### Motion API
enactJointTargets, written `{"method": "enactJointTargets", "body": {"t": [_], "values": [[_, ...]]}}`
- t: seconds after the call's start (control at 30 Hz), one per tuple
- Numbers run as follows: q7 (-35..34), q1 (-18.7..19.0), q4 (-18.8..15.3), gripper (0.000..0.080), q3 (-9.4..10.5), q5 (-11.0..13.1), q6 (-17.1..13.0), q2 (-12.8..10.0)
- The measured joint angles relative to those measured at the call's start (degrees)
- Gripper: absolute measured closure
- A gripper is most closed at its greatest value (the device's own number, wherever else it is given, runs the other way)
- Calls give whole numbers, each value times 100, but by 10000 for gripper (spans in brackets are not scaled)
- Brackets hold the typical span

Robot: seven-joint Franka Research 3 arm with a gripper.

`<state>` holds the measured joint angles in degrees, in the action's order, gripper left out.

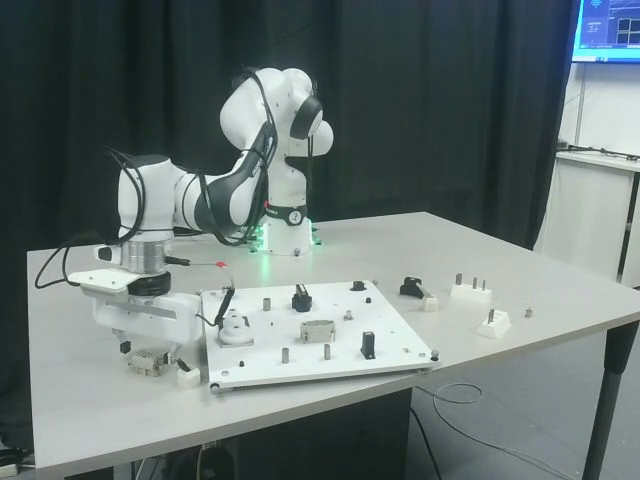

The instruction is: Pick waterproof.

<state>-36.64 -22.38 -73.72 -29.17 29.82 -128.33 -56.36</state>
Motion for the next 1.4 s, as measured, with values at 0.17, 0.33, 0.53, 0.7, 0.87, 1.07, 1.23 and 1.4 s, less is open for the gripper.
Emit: {"method": "enactJointTargets", "body": {"t": [0.17,0.33,0.53,0.7,0.87,1.07,1.23,1.4], "values": [[8,-16,-17,3,-7,-1,48,-16],[91,-17,-54,3,-23,-2,81,-16],[183,-13,-91,3,-23,2,88,-16],[229,3,-95,104,-18,7,88,-16],[300,41,-71,283,-18,14,88,-4],[301,85,-33,281,-18,14,88,22],[301,112,-31,281,-21,14,89,73],[270,127,-31,280,-28,14,176,163]]}}
